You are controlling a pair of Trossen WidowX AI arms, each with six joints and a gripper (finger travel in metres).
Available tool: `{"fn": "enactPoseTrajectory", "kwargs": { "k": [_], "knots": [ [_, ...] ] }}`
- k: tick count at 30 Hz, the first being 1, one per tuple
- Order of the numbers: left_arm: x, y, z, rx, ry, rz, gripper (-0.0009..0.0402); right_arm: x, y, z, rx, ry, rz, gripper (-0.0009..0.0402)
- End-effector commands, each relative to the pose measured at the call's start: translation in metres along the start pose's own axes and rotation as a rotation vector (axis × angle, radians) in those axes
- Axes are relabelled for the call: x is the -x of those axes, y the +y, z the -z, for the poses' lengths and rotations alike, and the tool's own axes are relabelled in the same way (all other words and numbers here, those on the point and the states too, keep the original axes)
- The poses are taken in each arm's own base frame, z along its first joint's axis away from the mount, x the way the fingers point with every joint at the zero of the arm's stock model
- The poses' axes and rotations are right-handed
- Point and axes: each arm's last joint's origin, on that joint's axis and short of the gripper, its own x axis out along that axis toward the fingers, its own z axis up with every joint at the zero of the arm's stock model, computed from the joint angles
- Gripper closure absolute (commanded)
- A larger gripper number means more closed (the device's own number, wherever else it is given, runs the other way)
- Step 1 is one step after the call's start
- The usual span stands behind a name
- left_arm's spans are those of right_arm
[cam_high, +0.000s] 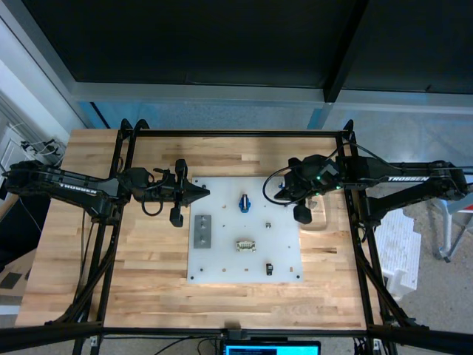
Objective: Pick the 16mm bar and install on taskboard
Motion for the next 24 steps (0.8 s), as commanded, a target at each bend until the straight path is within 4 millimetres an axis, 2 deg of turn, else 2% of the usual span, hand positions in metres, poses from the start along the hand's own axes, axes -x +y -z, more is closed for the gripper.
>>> {"fn": "enactPoseTrajectory", "kwargs": {
  "k": [1,16,24],
  "knots": [
    [0.000,0.000,0.000,0.000,0.000,0.000,0.0393,0.009,0.000,0.002,0.010,0.087,0.001,0.0393],
    [0.000,0.000,0.000,0.000,0.000,0.000,0.0393,0.035,-0.002,0.018,0.042,0.431,0.075,0.0393],
    [0.000,0.000,0.000,0.000,0.000,0.000,0.0393,0.039,-0.021,0.029,0.003,0.560,0.111,0.0393]
  ]
}}
